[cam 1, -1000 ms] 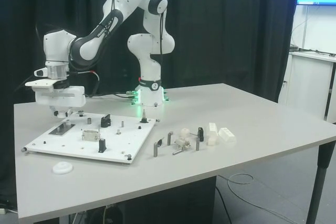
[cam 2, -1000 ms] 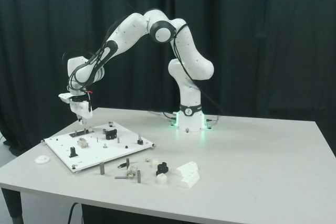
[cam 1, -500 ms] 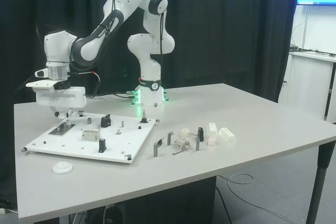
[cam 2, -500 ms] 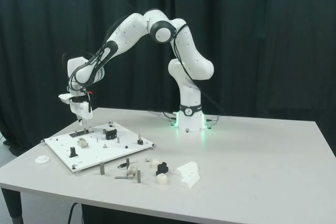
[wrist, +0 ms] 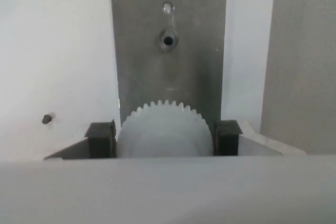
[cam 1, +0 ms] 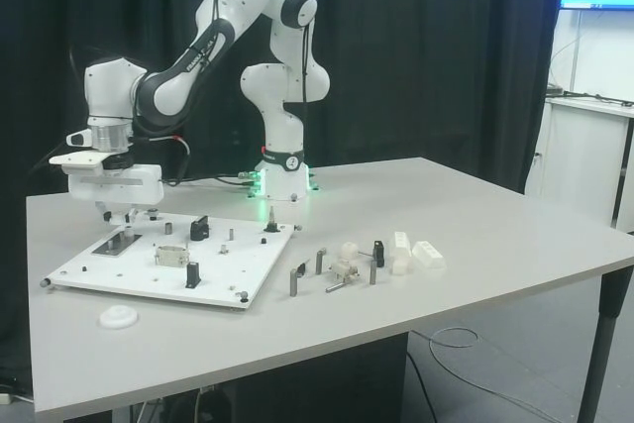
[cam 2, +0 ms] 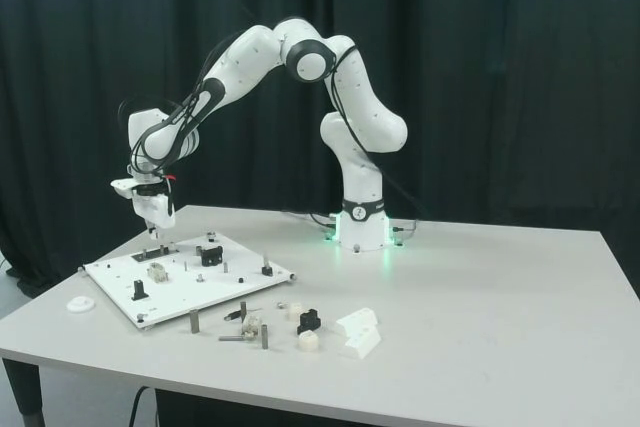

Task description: Place medium gear.

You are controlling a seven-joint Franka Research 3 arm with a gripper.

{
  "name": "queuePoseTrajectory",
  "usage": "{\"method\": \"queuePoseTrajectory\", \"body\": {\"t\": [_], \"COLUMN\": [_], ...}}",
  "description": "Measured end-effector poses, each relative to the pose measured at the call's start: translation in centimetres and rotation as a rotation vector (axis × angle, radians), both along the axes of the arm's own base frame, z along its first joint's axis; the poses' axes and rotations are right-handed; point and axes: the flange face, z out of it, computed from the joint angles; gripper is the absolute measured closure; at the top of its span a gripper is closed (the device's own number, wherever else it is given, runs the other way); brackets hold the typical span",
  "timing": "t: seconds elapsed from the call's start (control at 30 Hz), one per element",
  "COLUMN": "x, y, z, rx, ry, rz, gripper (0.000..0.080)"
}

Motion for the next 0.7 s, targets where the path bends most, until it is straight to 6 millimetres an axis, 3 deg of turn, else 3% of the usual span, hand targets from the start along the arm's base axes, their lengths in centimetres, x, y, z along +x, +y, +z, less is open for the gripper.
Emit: {"method": "queuePoseTrajectory", "body": {"t": [0.4,0.7], "x": [1.3,4.5], "y": [0.6,2.5], "z": [0.1,0.8], "rx": [-0.003,0.018], "ry": [-0.005,-0.041], "rz": [0.02,0.089], "gripper": [0.0404,0.0404]}}
